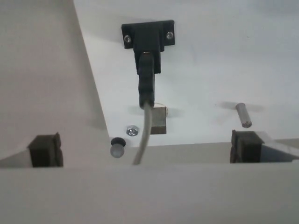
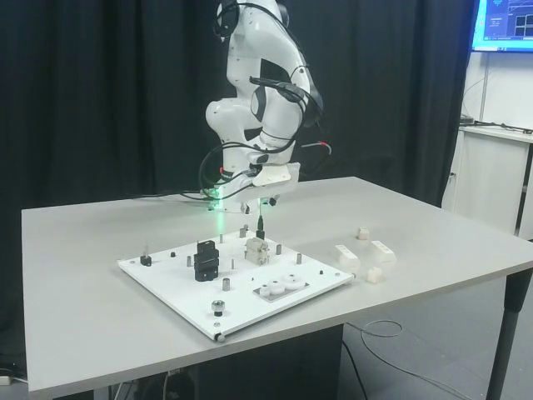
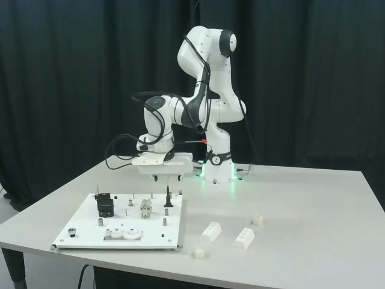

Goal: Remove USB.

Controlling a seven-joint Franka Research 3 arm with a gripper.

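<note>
Black curtains hang behind my grey table (image 3: 313,198), and on it lies the white board (image 3: 78,232) with its fixtures. My gripper (image 1: 145,149) hovers above the board's far edge, fingers spread wide: in the wrist view the two black pads (image 1: 45,150) stand well apart, with nothing between them.

The USB plug (image 1: 145,84) sits seated in its black socket (image 1: 147,39), which is screwed to the board, and the grey cable (image 1: 144,135) runs from the plug's back toward me. Seen from the second room view, the plug stands upright at about one o'clock from the board's centre, directly under my fingers but clearly below them.

As I judge it, the task has barely begun. I am lined up over the plug, yet no contact is made and the plug is fully home. What remains is everything that matters: descend so the pads straddle the plug body, close on it, and pull straight out along the socket's axis. A small metal block (image 1: 160,120) and a nut (image 1: 132,130) lie just beside the cable, and I should keep my fingers clear of them on the way down.
</note>
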